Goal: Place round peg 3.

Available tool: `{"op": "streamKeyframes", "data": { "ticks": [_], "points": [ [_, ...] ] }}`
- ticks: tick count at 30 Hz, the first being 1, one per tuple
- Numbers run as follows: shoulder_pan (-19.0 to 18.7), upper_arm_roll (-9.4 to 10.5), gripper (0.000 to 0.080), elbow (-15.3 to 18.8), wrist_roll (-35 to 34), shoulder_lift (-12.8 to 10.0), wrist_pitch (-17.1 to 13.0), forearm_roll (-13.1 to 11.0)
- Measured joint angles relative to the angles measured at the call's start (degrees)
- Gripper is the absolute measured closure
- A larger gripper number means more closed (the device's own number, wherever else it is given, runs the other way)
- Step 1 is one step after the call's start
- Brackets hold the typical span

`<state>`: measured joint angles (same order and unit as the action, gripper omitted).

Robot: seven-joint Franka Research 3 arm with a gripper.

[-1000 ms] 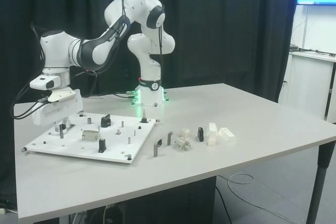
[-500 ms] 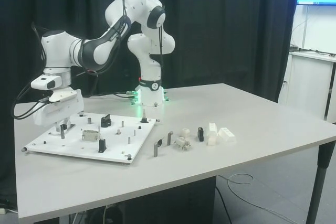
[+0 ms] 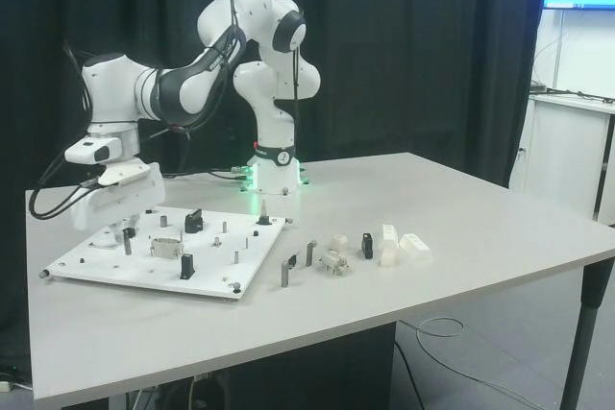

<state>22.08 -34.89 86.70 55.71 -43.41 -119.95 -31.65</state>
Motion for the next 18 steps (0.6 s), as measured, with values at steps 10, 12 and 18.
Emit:
{"op": "streamKeyframes", "data": {
  "ticks": [10, 12, 18],
  "points": [
    [-3.5, 0.00, 0.0692, 0.0, -4.4, 2.2, 5.8, -2.6],
    [-4.5, -0.01, 0.0692, 0.1, -5.7, 2.8, 6.9, -2.8],
    [-8.2, 0.00, 0.0692, 0.3, -10.2, 4.5, 9.3, -2.9]
  ]
}}
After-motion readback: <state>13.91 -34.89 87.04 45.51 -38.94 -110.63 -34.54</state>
